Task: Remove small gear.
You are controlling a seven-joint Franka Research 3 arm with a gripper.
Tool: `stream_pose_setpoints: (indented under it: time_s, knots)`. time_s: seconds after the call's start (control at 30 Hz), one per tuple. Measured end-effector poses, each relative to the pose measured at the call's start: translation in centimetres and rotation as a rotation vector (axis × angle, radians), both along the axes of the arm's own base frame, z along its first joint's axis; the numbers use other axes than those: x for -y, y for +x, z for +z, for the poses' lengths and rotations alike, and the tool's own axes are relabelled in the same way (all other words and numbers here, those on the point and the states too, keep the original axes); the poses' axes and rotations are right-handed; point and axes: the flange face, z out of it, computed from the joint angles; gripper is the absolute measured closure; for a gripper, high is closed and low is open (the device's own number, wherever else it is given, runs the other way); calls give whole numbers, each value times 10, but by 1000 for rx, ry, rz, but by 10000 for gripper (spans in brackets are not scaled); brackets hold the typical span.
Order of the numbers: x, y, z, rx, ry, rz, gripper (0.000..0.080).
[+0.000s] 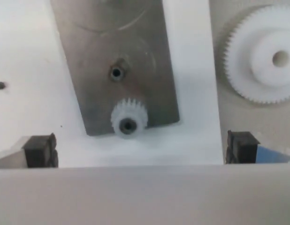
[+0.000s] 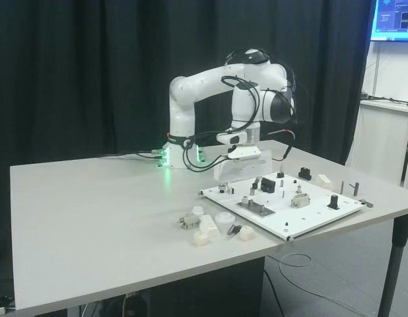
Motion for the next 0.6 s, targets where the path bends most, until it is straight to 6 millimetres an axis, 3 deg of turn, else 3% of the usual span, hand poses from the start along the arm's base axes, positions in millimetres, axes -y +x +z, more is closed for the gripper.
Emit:
stream_pose_setpoints:
  time_s: [0.6]
  knots:
    - [-11, 3, -26, -13, -54, 3, 3]
